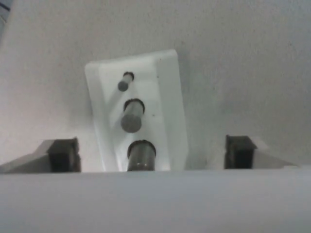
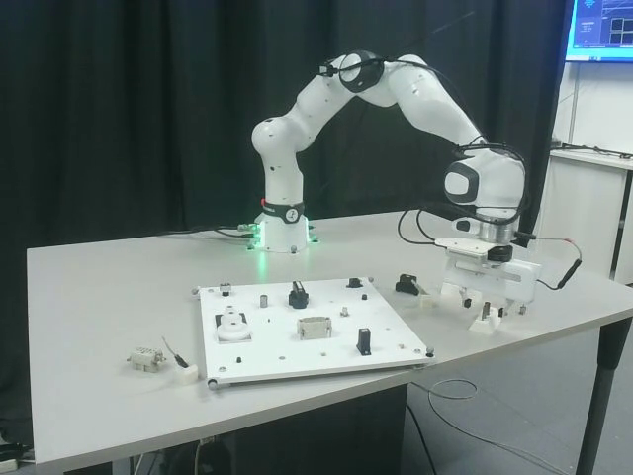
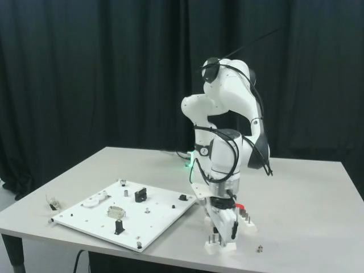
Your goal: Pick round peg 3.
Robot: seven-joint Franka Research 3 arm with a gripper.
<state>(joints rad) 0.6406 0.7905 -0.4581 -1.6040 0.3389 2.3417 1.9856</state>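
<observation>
White robot arm poised over a small peg holder, about to pick a peg.

The jaws hang apart above a white holder point(image 1: 138, 111) on the grey tabletop point(image 2: 99, 287), gripping nothing. Three round pegs point(image 1: 131, 119) stand in a row in it; which one is peg 3 cannot be told. This looks like the approach step: next, centre over the peg, descend, close.

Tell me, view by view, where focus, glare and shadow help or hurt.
Wrist view: the white peg holder glares, the pegs on it look soft, and the end effector fingertips blur at the near edge. First room view: green glow at the arm's base. Second room view: even light, black curtain.
</observation>
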